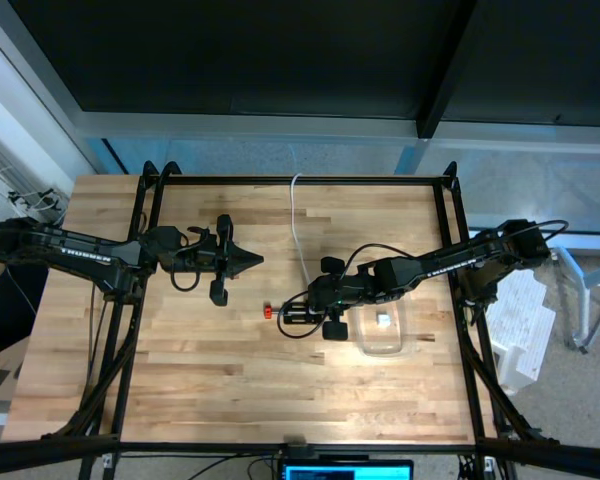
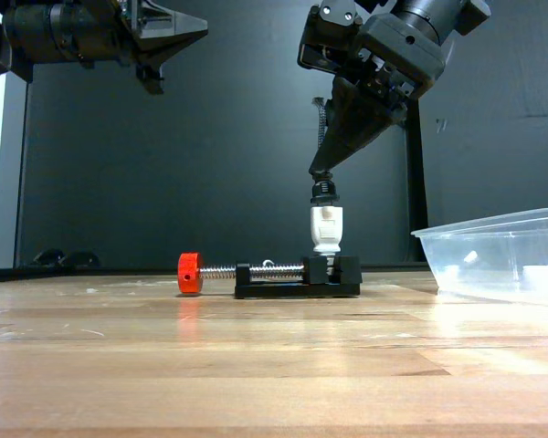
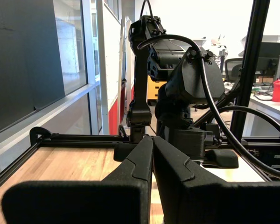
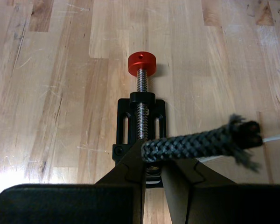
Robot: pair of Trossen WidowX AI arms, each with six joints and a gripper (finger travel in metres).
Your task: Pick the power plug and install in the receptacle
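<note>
The white receptacle (image 2: 326,228) stands upright, clamped in the little black vise (image 2: 297,276) with its red knob (image 2: 190,273). The small black power plug (image 2: 324,192) sits right on top of the receptacle, touching it. My right gripper (image 2: 321,173) comes down from above, shut on the plug's short braided black cord (image 4: 200,140). In the right wrist view its fingers (image 4: 130,163) hide the plug and receptacle, with the vise (image 4: 141,121) and knob (image 4: 142,64) beyond. My left gripper (image 1: 248,260) hangs shut and empty, left of the vise, its fingers (image 3: 144,154) pressed together.
A clear plastic tray (image 1: 400,335) holding a tiny white cube (image 1: 382,320) lies just right of the vise. The receptacle's long white cable (image 1: 298,225) runs to the table's far edge. A black frame (image 1: 300,181) borders the wooden table.
</note>
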